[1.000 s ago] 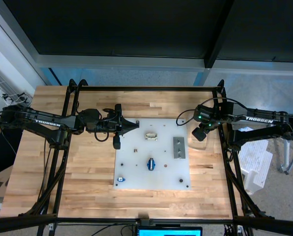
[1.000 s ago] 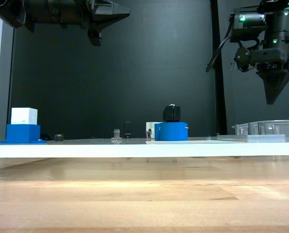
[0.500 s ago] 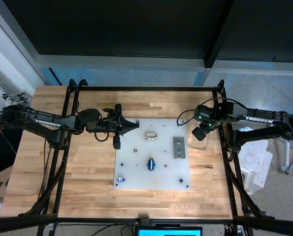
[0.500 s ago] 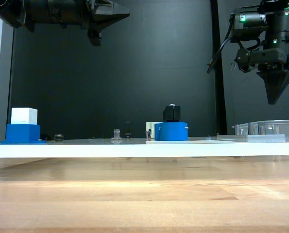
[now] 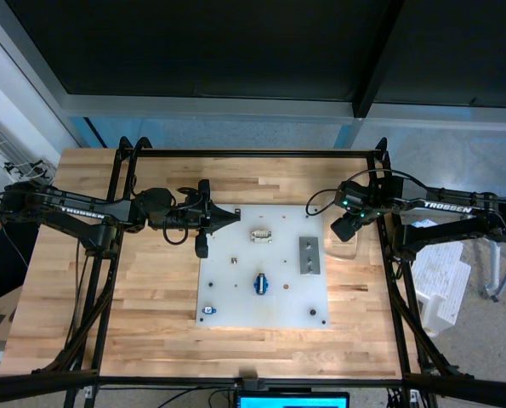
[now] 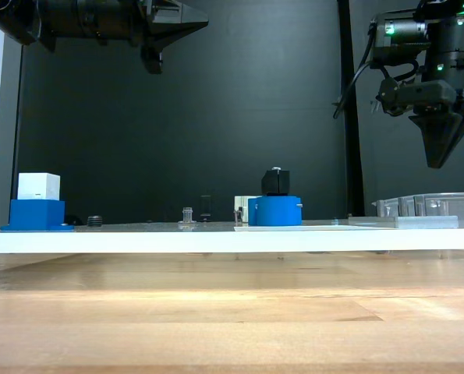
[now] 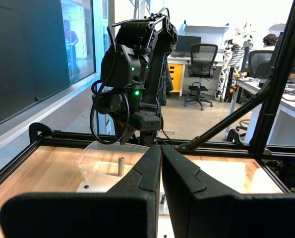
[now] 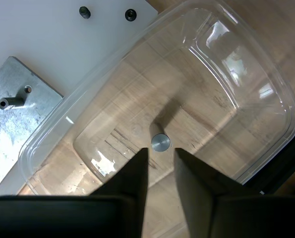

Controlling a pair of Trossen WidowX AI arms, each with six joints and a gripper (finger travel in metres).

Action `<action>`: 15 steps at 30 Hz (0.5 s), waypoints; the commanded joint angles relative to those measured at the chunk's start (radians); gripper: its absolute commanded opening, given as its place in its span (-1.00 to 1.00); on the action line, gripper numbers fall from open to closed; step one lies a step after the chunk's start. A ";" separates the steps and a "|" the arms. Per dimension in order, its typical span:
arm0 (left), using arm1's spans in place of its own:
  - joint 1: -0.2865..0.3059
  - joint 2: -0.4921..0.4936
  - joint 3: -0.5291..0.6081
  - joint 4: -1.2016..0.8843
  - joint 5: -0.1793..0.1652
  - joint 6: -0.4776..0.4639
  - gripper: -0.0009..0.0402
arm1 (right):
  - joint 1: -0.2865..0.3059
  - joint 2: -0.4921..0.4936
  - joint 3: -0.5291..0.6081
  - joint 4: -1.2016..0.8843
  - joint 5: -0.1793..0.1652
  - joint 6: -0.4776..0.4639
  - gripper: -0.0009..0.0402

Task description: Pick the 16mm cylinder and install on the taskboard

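Observation:
The 16mm cylinder [image 8: 160, 142] is a small silver peg standing upright inside a clear plastic tray [image 8: 246, 84] just off the right edge of the white taskboard [image 5: 235, 289]. My right gripper [image 8: 160, 156] hangs above the tray with its fingers a little apart, open, the peg showing just beyond the gap. In the low view that gripper [image 6: 437, 160] points down well above the tray [image 6: 419, 204]. My left gripper [image 5: 234, 216] is shut and empty, held high at the board's far left edge. The left wrist view also shows the cylinder [image 7: 121, 165].
On the taskboard sit a grey metal block [image 5: 309, 254], a blue connector [image 5: 259, 284], a beige connector [image 5: 261, 235] and a small blue-and-white fitting [image 5: 207, 311]. Black frame rails border the wooden table [image 5: 133, 306].
The right gripper has shifted slightly over the tray, staying at about the same height. The left arm has not moved.

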 commanded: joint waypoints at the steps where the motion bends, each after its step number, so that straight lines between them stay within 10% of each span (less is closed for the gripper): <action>1: 0.000 0.000 0.000 0.000 0.000 0.000 -0.95 | 0.000 0.009 -0.011 0.002 0.001 0.023 -0.33; 15: 0.000 0.000 0.000 0.000 0.000 0.000 -0.95 | -0.007 0.137 -0.033 0.038 -0.002 0.030 0.13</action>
